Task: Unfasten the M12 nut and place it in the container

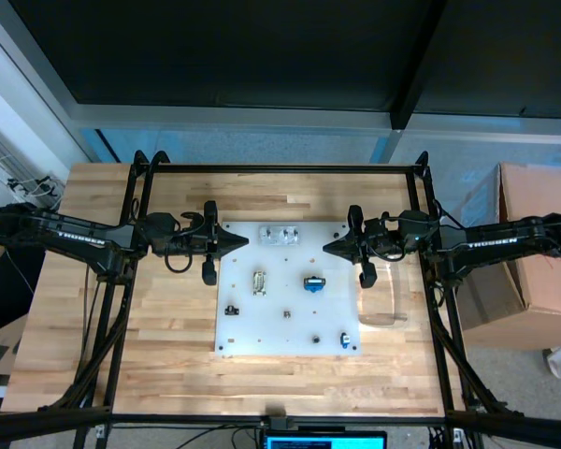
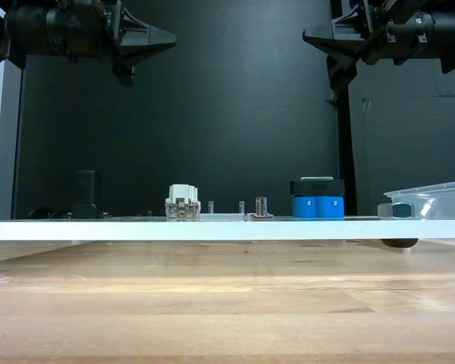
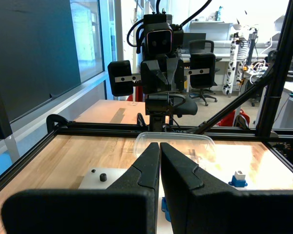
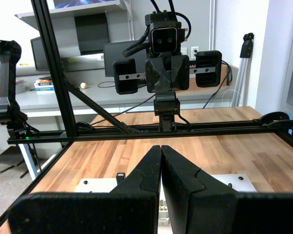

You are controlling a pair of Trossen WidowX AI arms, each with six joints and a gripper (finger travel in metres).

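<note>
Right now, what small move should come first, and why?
Probably swing the right gripper, shut and held high by the board's far right, toward the near right edge: the M12 nut sits on its stud there, beside the container. The left gripper, also shut, hangs farther away.

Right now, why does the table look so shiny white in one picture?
Left wrist view: light glares off the table beyond the shut left pincer. Right wrist view: even light, shut right pincer over the board. Low view: dark backdrop, blurry near wood, nut on its stud.
</note>
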